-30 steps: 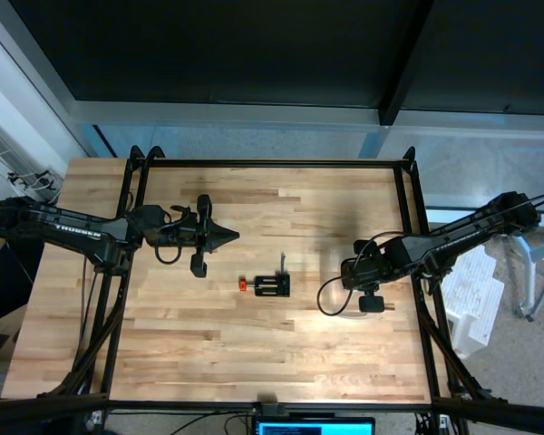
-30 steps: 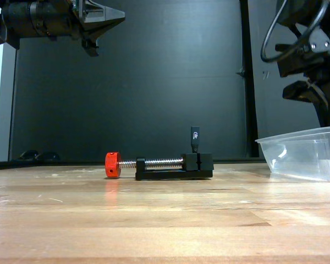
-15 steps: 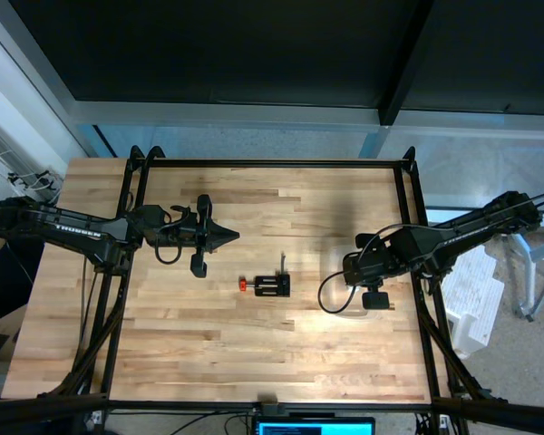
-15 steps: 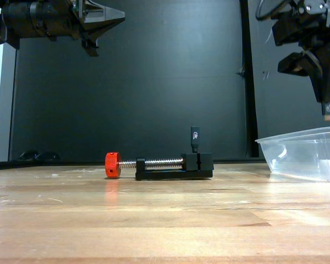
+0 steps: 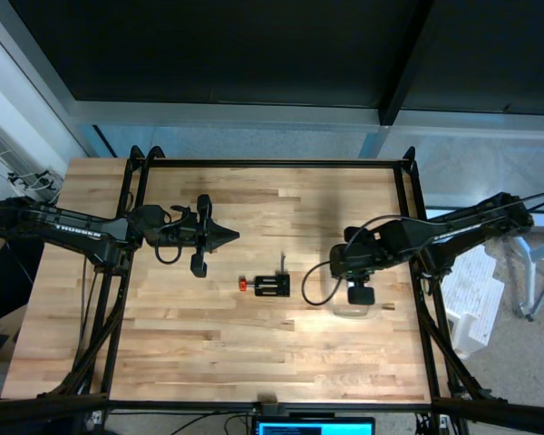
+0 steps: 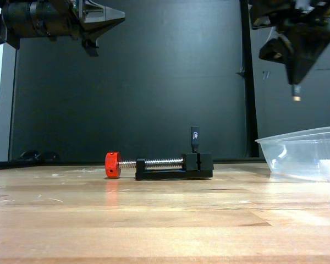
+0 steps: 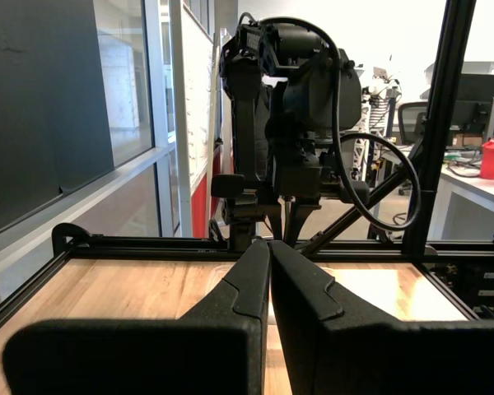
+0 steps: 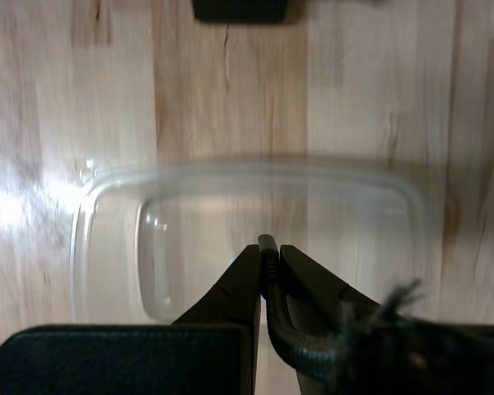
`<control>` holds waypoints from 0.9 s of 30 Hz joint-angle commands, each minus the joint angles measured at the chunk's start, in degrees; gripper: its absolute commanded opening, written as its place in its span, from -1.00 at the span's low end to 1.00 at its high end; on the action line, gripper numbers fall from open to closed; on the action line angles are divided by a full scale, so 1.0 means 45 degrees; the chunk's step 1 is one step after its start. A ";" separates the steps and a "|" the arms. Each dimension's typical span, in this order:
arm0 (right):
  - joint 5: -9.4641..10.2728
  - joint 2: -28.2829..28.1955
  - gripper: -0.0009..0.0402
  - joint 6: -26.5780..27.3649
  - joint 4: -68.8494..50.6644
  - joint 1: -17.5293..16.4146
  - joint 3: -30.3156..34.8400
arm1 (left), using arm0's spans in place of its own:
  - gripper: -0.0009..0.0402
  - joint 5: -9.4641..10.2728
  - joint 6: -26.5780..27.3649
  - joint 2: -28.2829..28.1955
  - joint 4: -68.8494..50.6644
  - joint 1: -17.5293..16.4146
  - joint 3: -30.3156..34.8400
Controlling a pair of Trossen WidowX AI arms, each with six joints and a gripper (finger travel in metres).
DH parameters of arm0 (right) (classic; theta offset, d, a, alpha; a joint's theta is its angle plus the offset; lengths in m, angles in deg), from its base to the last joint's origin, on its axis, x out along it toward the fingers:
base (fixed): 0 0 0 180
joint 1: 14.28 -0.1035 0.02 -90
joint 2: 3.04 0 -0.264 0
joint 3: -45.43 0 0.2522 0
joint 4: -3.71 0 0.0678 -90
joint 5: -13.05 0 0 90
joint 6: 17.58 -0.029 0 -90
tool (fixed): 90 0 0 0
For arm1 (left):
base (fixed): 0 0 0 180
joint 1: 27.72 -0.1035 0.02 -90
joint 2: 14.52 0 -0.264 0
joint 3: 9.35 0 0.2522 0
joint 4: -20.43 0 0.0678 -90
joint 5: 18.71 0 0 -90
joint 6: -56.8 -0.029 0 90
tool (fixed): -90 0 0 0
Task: Pick the USB-C connector and install on taskboard
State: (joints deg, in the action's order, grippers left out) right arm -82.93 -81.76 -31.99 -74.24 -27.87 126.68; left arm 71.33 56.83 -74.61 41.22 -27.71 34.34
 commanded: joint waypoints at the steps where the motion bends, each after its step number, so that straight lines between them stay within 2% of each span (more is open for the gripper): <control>1: -0.0068 -0.0821 -0.96 -0.0029 0.0024 0.0209 0.0733 | -0.96 0.0000 0.0000 -0.0005 0.0005 -0.0005 0.0005; 17: -0.0121 -0.4041 -0.96 0.0083 0.0112 0.0554 0.3589 | -0.96 0.0000 0.0000 0.0000 0.0005 0.0000 0.0005; 27: -0.0117 -0.5260 -0.96 0.0078 0.0141 0.0607 0.4755 | -0.96 0.0000 0.0000 0.0000 0.0005 -0.0005 0.0005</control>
State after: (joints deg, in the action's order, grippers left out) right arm -83.43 -104.86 -31.62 -73.63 -25.16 147.51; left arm 71.35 56.85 -74.61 41.22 -27.71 34.34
